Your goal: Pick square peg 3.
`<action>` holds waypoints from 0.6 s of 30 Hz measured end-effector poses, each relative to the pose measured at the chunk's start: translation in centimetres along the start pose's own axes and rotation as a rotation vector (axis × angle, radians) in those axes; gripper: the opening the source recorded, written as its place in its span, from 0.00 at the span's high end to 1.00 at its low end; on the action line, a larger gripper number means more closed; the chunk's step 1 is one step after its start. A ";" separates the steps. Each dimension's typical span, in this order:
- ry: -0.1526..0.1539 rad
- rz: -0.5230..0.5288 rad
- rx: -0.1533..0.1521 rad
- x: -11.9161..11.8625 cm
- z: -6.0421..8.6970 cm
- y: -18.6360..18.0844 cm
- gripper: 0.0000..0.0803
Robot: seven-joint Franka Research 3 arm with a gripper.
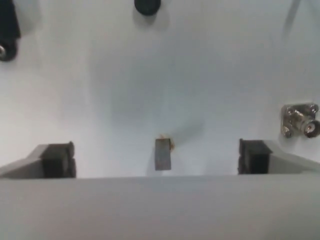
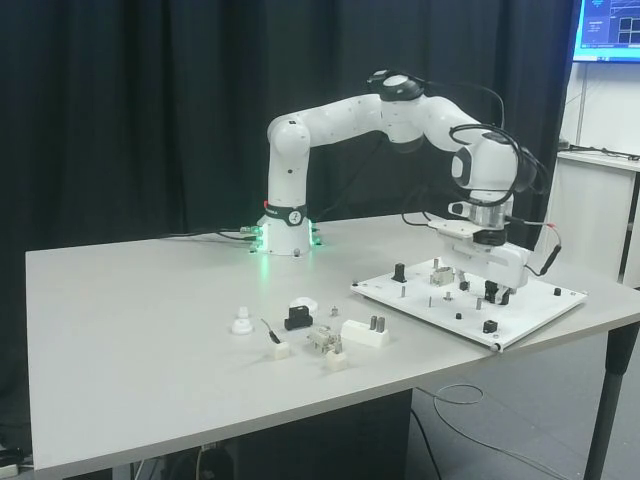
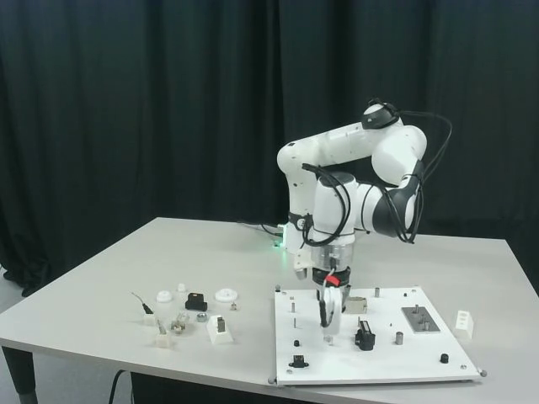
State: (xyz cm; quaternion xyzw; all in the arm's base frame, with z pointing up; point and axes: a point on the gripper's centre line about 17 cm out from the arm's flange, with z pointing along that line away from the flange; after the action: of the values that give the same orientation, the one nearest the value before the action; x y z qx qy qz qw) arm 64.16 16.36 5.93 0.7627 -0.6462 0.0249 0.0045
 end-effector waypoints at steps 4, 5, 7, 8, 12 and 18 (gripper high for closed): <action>0.007 0.006 0.007 0.4 -0.5 -0.2 0.21; 0.009 0.006 0.008 0.5 -0.7 -0.3 0.21; 0.011 0.008 0.011 0.7 -0.9 -0.4 0.02; 0.013 0.008 0.012 0.8 -1.0 -0.4 0.02; 0.020 0.008 0.014 1.1 -1.3 -0.5 0.01; 0.034 0.009 0.018 1.7 -1.9 -0.6 0.00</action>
State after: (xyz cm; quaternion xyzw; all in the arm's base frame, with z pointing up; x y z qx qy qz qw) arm 64.96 14.86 7.90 0.7594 -0.6491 0.0436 0.0087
